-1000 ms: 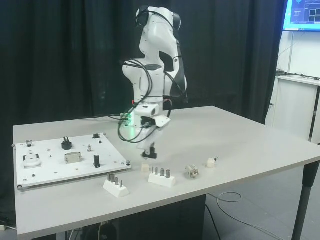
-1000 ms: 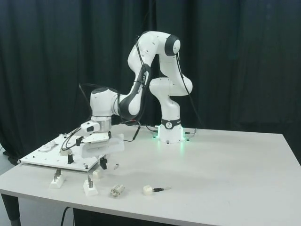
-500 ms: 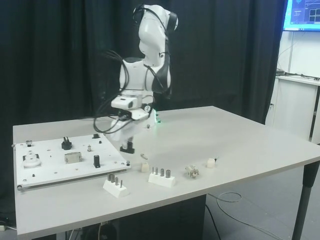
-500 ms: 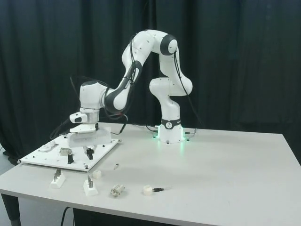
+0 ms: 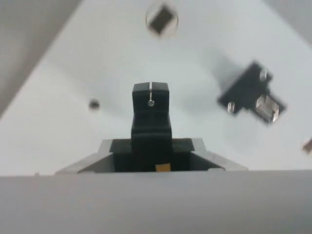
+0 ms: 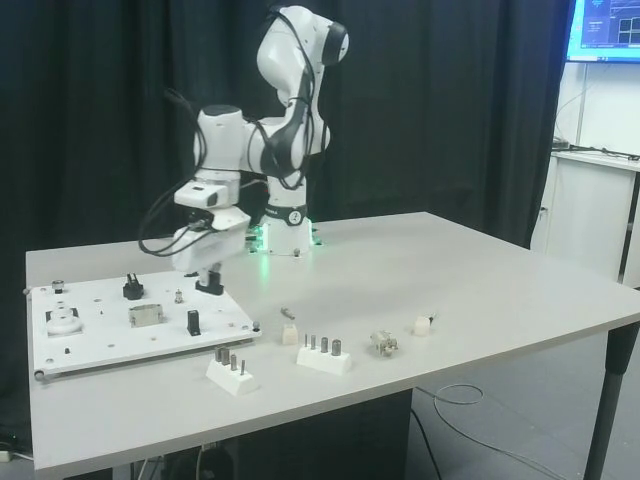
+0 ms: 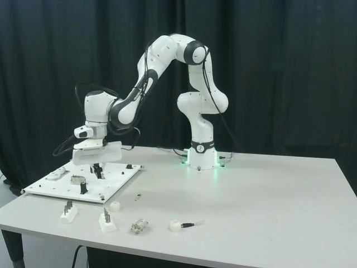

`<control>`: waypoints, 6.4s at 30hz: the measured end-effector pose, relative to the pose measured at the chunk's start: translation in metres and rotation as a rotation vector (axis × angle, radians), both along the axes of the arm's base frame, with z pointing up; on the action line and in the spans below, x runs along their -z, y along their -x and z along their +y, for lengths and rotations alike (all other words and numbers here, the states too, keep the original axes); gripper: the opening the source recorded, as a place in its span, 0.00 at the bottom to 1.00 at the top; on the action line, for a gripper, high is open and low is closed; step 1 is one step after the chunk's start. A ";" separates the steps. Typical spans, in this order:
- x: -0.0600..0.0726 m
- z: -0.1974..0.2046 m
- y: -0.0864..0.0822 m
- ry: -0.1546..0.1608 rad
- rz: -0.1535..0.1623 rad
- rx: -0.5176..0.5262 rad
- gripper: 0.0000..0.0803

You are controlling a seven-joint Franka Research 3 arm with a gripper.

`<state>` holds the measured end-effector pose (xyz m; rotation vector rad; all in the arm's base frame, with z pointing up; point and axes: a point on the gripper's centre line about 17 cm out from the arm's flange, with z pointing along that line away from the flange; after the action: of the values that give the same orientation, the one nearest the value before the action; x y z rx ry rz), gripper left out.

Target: Insert D-SUB.

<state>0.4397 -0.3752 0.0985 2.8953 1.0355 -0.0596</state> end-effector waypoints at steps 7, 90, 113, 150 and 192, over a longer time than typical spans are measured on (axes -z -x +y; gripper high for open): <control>-0.002 -0.021 0.027 -0.013 0.011 0.019 0.19; -0.006 -0.103 0.179 -0.030 -0.047 0.595 0.19; -0.006 -0.104 0.185 -0.035 -0.039 0.669 0.19; 0.003 -0.110 0.180 -0.020 -0.026 0.695 0.19; 0.011 -0.113 0.178 -0.027 -0.035 0.714 0.19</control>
<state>0.2616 -0.4882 0.0877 3.1064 -0.0430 -0.0289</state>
